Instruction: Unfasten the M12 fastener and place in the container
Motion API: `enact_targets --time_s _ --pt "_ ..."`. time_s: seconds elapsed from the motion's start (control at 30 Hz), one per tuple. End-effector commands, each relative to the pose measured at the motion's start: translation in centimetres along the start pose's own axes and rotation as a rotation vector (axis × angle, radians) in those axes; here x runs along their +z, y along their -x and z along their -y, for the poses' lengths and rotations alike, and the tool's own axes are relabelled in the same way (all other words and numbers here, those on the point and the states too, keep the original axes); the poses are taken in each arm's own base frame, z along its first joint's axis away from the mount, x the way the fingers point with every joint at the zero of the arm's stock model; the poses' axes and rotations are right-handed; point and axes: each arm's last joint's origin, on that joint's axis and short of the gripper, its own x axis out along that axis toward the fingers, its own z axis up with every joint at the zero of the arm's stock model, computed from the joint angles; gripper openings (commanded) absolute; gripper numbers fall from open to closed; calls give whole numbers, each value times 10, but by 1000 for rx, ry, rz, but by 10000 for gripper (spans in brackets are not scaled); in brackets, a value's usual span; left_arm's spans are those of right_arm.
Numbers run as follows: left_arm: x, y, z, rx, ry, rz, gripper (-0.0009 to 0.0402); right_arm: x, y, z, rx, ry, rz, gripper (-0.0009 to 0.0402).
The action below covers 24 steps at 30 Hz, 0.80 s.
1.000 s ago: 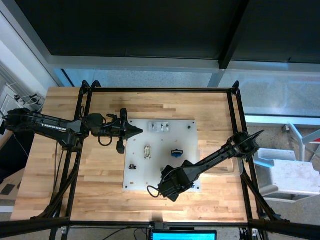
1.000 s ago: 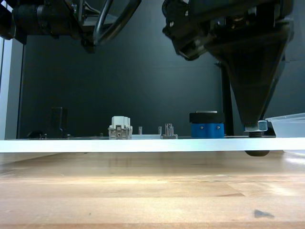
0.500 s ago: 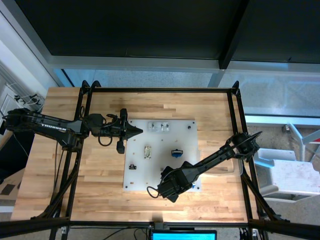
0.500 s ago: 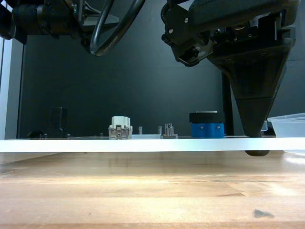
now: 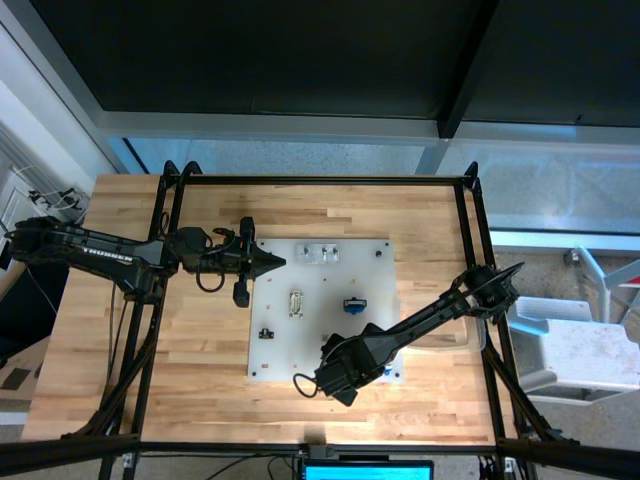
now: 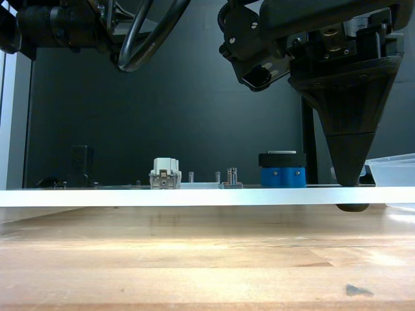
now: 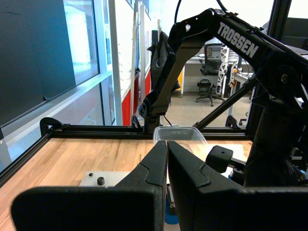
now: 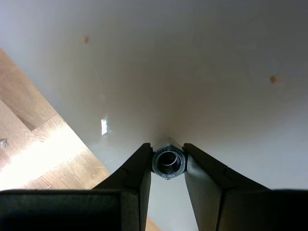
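Lowered since a second ago, your right gripper (image 8: 168, 153) clamps the nut (image 8: 168, 163) at the board's (image 5: 320, 330) near right edge (stud hidden, so you can't tell how loose). Unscrewing and the container (image 6: 392, 170) remain. Left gripper (image 5: 275, 262), closed, hovers at the board's far left edge.

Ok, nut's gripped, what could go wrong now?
The right claw pinches the M12 nut only at its tip; it could slip on lifting. I cannot tell whether it is off its stud; pulling up early may lose it. The container wall rises above the board: a low carry could clip it. The left claw is parked at the board's left edge.
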Motion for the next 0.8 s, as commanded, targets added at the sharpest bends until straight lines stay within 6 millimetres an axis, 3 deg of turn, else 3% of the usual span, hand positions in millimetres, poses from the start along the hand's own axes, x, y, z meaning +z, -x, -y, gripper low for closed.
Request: enact_targets --time_s 0.03,0.17,0.53,0.8 --pt "0 0 0 0 0 0 0 0 0 0 -1 37 -1 17" --pt "0 0 0 0 0 0 0 0 2 -1 6 158 3 -1" --pt "0 0 0 0 0 0 0 0 12 1 21 570 21 7" --pt "0 0 0 0 0 0 0 -2 33 7 48 658 54 7"
